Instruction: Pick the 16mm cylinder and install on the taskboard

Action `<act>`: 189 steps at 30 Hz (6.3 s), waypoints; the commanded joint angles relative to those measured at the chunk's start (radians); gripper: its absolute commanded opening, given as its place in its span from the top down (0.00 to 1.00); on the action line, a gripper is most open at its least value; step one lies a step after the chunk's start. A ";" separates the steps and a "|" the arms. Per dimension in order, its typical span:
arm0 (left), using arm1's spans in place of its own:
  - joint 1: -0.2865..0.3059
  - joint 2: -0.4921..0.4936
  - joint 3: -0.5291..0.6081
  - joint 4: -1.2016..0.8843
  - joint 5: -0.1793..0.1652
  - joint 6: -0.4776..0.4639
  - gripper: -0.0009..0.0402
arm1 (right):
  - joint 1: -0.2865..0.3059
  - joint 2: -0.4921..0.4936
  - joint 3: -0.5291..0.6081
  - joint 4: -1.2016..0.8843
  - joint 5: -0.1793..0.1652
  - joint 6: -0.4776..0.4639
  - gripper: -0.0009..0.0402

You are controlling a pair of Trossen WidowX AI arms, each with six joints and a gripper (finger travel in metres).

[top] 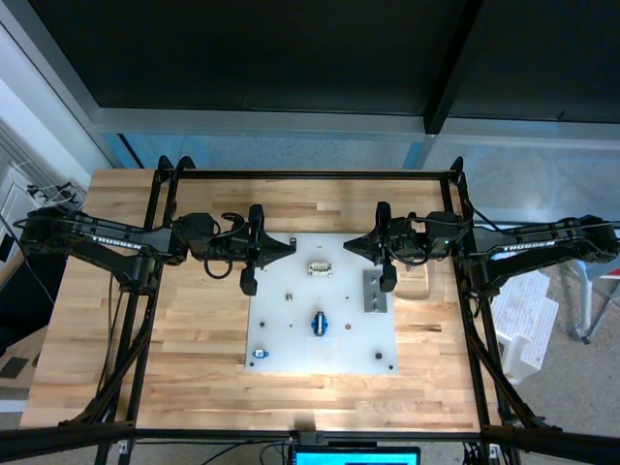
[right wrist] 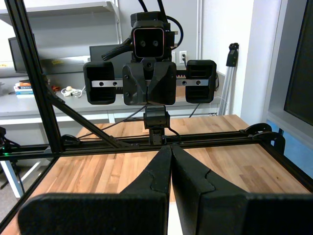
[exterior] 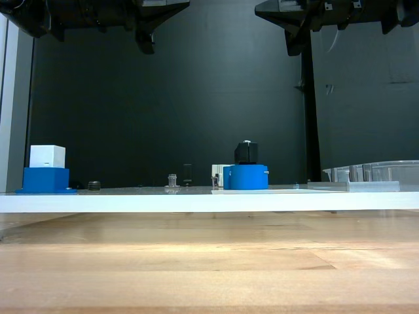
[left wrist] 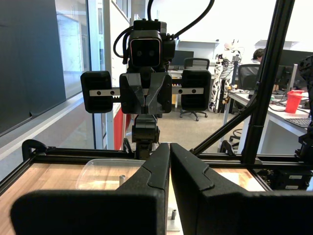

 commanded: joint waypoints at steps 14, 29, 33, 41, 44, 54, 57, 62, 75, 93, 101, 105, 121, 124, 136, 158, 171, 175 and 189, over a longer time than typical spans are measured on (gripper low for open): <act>0.000 0.000 0.000 -0.071 -0.065 0.000 0.98 | 0.000 0.000 0.000 0.001 0.000 0.003 0.98; 0.000 0.000 0.000 -0.071 -0.065 0.000 0.98 | 0.006 0.000 0.169 -0.460 0.000 0.028 0.98; 0.000 0.000 0.000 -0.071 -0.065 0.000 0.98 | 0.009 0.000 0.222 -0.618 0.000 0.033 0.98; 0.000 0.000 0.000 -0.071 -0.065 0.000 0.98 | 0.016 0.000 0.292 -0.909 0.000 0.052 0.98; 0.000 0.000 0.000 -0.071 -0.065 0.000 0.98 | 0.023 0.000 0.309 -1.015 0.000 0.058 0.98; 0.000 0.000 0.000 -0.071 -0.065 0.000 0.98 | 0.039 0.000 0.354 -1.309 0.001 0.098 0.98; 0.000 0.000 0.000 -0.071 -0.065 0.000 0.98 | 0.040 0.000 0.354 -1.367 0.001 0.100 0.98; 0.000 0.000 0.000 -0.071 -0.065 0.000 0.98 | 0.042 0.000 0.354 -1.435 0.001 0.100 0.98; 0.000 0.000 0.000 -0.071 -0.065 0.000 0.98 | 0.046 0.000 0.354 -1.612 0.001 0.097 0.98; 0.000 0.000 0.000 -0.071 -0.065 0.000 0.98 | 0.054 0.000 0.346 -1.667 0.002 0.099 0.97; 0.000 0.000 0.000 -0.071 -0.065 0.000 0.98 | 0.059 0.001 0.294 -1.667 0.001 0.103 0.89; 0.000 0.000 0.000 -0.071 -0.065 0.000 0.98 | 0.060 0.001 0.275 -1.661 0.002 0.104 0.89; 0.000 0.000 0.000 -0.071 -0.065 0.000 0.98 | 0.068 0.011 0.182 -1.576 0.001 0.104 0.89; 0.000 0.000 0.000 -0.071 -0.065 0.000 0.98 | 0.069 0.031 0.166 -1.558 0.001 0.103 0.87; 0.000 0.000 0.000 -0.071 -0.065 0.000 0.98 | 0.074 0.087 0.153 -1.509 0.001 0.100 0.77; 0.000 0.000 0.000 -0.071 -0.065 0.000 0.98 | 0.084 0.087 0.130 -1.480 0.001 0.103 0.63; 0.000 0.000 0.000 -0.071 -0.065 0.000 0.98 | 0.088 0.087 0.078 -1.457 0.000 0.111 0.55; 0.000 0.000 0.000 -0.071 -0.065 0.000 0.98 | 0.089 0.087 0.073 -1.435 0.000 0.114 0.53; 0.000 0.000 0.000 -0.071 -0.065 0.000 0.98 | 0.093 0.093 0.059 -1.396 0.001 0.114 0.51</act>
